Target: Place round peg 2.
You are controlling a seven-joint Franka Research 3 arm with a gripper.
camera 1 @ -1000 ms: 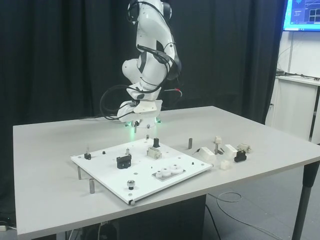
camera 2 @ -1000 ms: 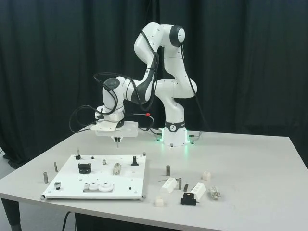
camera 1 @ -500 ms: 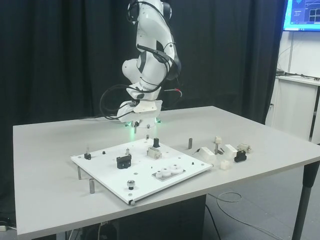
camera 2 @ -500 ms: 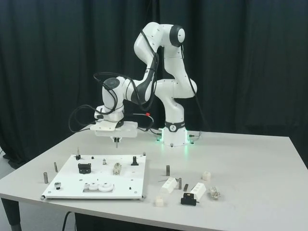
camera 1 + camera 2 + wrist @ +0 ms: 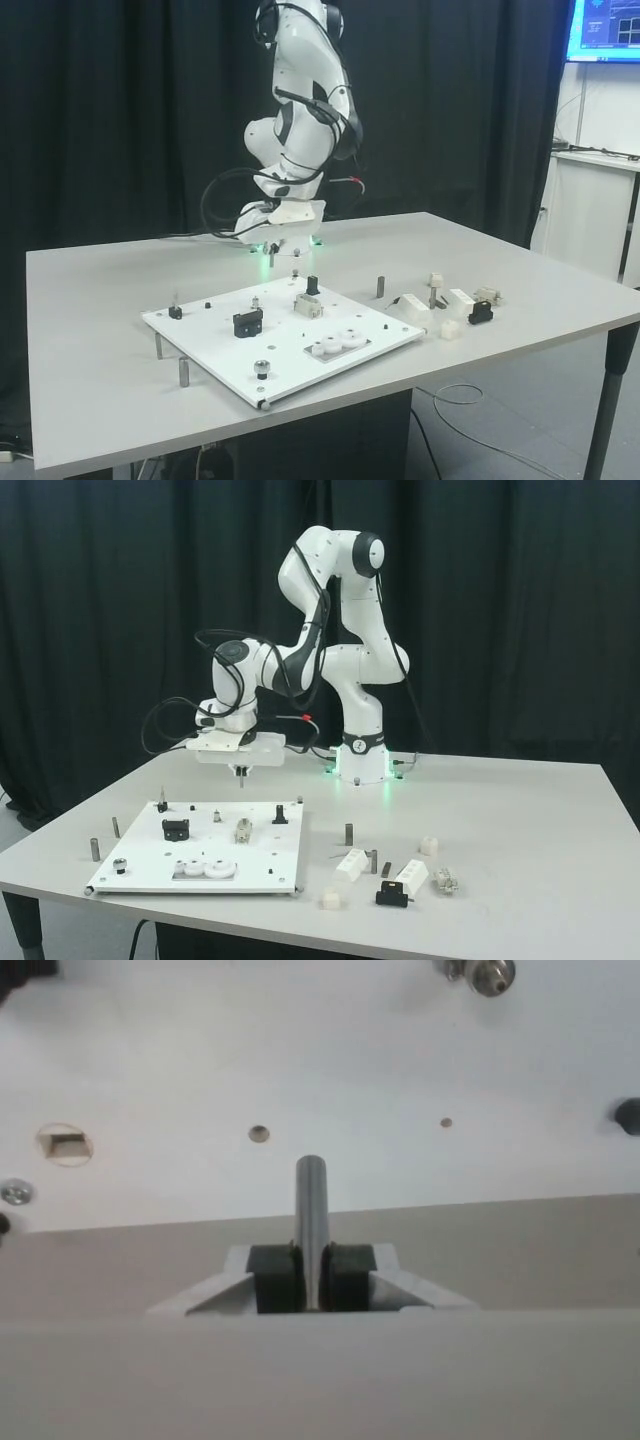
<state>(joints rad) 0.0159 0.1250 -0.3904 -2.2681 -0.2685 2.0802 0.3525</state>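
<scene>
My gripper [image 5: 311, 1265] is shut on round peg 2 [image 5: 310, 1208], a slim grey metal pin that points down from between the black fingers [image 5: 275, 1278]. It hangs above the far edge of the white board [image 5: 380, 1060]. A small round hole [image 5: 259, 1134] lies in the board just beyond the peg's tip. In the room views the gripper [image 5: 270, 252] [image 5: 240, 771] holds the peg [image 5: 240, 777] well clear above the board [image 5: 215, 330] [image 5: 260, 855].
The board carries a black bracket [image 5: 247, 321], white gears [image 5: 336, 346], a black upright part [image 5: 312, 285] and a knob [image 5: 262, 368]. Loose grey pegs [image 5: 184, 371] stand left of the board. White and black blocks [image 5: 400, 878] lie to its right.
The gripper with the peg has shifted very slightly leftward in the second room view, staying at about the same height. Nothing on the board or table has moved.
</scene>
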